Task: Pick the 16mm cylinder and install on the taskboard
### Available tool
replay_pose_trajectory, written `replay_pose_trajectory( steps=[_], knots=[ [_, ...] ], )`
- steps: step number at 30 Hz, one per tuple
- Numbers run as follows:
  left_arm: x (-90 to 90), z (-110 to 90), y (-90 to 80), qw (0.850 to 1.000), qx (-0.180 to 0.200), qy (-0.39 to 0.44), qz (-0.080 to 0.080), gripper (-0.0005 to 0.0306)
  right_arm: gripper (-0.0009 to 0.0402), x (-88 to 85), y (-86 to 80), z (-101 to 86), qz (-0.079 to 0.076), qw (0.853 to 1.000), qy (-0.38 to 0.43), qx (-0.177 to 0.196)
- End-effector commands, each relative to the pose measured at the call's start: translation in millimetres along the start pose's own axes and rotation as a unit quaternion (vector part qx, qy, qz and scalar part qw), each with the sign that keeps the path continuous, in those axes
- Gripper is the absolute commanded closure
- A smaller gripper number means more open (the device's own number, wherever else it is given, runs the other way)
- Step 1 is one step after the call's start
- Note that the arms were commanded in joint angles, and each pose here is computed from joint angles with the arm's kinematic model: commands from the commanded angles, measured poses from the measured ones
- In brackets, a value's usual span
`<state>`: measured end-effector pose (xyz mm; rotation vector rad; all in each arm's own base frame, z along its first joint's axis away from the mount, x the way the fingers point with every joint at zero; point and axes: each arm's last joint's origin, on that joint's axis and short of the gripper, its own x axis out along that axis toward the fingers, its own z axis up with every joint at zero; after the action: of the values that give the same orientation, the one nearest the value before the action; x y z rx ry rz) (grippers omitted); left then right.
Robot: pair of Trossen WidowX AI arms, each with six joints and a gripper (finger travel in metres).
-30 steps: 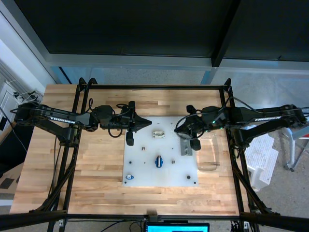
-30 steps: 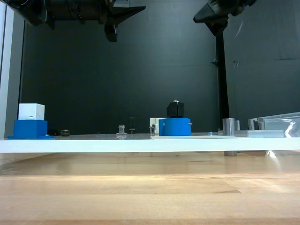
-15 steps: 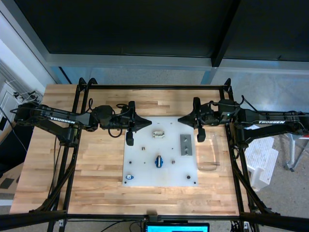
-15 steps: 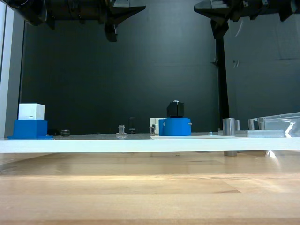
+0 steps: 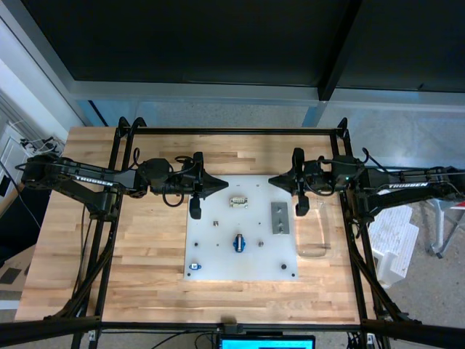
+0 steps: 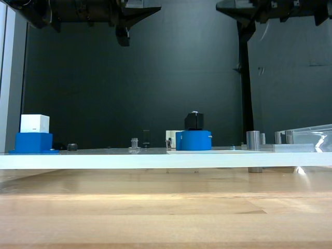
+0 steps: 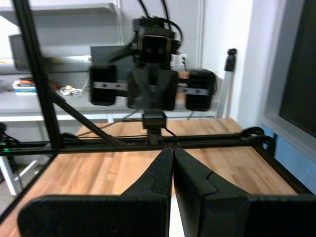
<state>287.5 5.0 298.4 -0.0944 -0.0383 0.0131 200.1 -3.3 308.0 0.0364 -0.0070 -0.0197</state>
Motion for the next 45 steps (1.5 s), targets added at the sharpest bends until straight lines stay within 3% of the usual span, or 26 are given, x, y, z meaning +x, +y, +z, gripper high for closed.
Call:
replay_pose_trajectory(
  steps=[1, 10, 45],
  knots=[
    [0.1, 0.1, 0.0, 1.0, 0.0, 0.0, 0.0, 0.03, 0.0393, -0.1, 0.6, -3.3, 0.004, 1.0, 0.003, 0.006],
    [0.1, 0.1, 0.1, 1.0, 0.0, 0.0, 0.0, 0.03, 0.0393, -0.2, 1.2, -7.5, 0.014, 1.0, 0.007, 0.009],
    [0.1, 0.1, 0.0, 1.0, 0.0, 0.0, 0.0, 0.03, 0.0393, -0.2, 0.9, -9.9, 0.012, 1.0, 0.019, 0.008]
  ],
)
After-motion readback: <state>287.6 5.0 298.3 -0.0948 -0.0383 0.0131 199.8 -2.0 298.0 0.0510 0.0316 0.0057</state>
